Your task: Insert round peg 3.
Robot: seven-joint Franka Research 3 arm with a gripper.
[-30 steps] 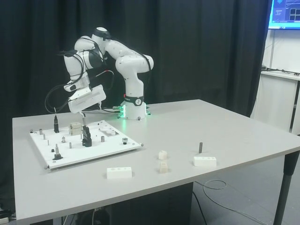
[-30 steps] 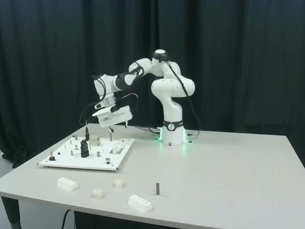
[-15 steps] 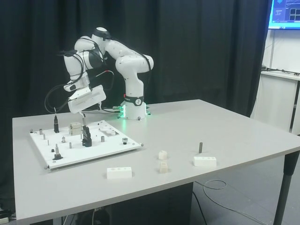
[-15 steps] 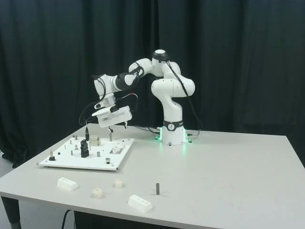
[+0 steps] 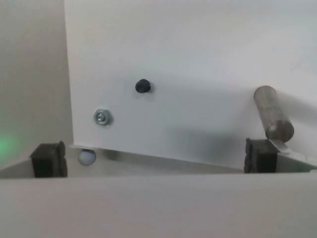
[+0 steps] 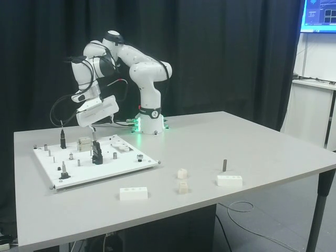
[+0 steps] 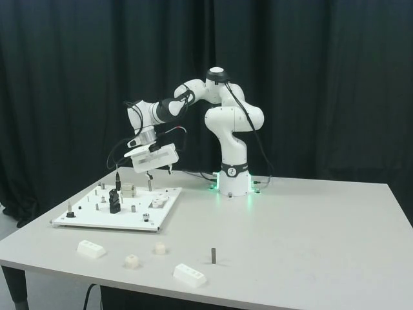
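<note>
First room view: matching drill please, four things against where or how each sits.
1. board
2. dark peg
3. holed block
4. arm base

A. upright on the table, far from the board
B. green glow at its foot
C. carries small fixtures
D. lying near the table's front edge

Pairs: 1-C, 2-A, 3-D, 4-B

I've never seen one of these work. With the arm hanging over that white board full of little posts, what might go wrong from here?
1. In the wrist view the round peg stands right beside one finger pad, so the gripper might knock it instead of closing around it.
2. Other posts crowd the white board, like the black part; a low sweep might hit them.
</note>
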